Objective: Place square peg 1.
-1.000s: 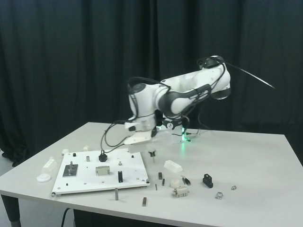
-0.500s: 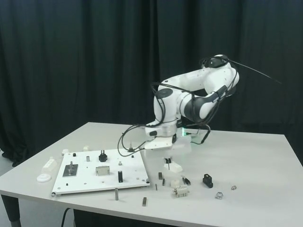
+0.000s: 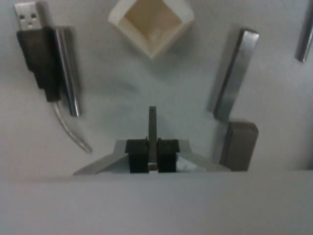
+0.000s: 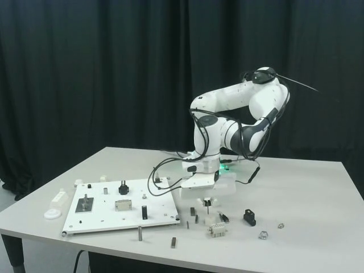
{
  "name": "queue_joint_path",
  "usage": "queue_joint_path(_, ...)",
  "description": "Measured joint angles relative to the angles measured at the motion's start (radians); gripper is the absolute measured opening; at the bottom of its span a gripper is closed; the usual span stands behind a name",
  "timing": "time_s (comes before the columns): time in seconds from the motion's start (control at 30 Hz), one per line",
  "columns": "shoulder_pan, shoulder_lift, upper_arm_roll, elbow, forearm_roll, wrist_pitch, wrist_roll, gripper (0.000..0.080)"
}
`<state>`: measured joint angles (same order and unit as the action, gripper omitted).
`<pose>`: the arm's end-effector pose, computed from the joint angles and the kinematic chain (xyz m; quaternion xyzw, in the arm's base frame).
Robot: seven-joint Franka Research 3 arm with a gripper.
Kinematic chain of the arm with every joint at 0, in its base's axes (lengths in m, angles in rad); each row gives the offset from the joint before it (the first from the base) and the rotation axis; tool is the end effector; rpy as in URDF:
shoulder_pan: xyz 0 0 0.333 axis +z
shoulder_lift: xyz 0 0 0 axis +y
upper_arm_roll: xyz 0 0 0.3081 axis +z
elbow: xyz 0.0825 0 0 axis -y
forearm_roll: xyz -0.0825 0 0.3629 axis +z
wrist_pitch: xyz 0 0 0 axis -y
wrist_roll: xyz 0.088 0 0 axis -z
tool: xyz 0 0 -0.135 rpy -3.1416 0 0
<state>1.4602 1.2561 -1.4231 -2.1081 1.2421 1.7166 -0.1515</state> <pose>0.5003 0.1035 0.1869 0.9742 -0.2062 -0.0857 0.0320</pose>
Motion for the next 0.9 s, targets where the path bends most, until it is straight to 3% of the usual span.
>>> queue_joint_path(0.2,0.001,0.000,0.014,0.001,0.004,0.023,0.014,0.0036)
queue_joint_path(0.23,0.001,0.000,0.015,0.002,0.004,0.025,0.016,0.0194)
queue_joint_path(0.4,0.002,0.000,0.016,0.007,0.004,0.028,0.022,0.0194)
queue_joint_path(0.43,0.002,-0.001,0.016,0.008,0.004,0.028,0.023,0.0500)
queue_joint_path(0.57,0.002,-0.006,0.015,0.012,0.004,0.028,0.027,0.0500)
queue_joint_path(0.6,0.002,-0.007,0.014,0.013,0.004,0.028,0.028,0.0731)
queue_joint_path(0.9,0.002,-0.018,0.009,0.019,0.004,0.026,0.032,0.0731)
